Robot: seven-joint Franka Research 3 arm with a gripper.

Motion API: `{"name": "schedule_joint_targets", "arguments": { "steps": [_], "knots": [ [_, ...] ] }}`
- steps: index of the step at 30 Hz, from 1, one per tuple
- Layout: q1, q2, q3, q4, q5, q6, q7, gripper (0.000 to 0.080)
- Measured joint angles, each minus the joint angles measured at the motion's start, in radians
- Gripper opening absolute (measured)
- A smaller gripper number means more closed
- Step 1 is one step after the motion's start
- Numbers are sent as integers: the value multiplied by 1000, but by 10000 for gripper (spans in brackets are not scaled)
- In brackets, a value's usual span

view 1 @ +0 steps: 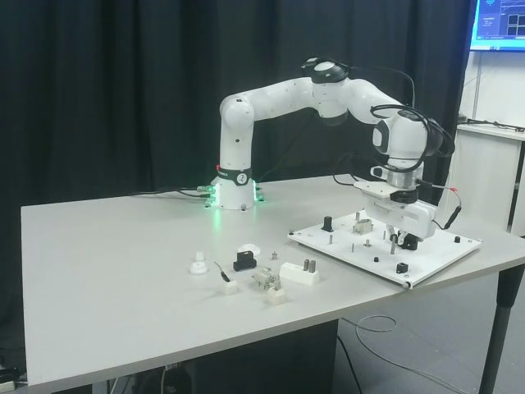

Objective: Insert square peg 2.

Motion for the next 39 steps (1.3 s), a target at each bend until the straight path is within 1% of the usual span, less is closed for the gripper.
{"name": "schedule_joint_targets", "arguments": {
  "steps": [22,39],
  "knots": [
    [-9,0,0,-7,0,4,-35,76],
    [-2,-1,0,-6,5,6,-49,76]
  ]
}}
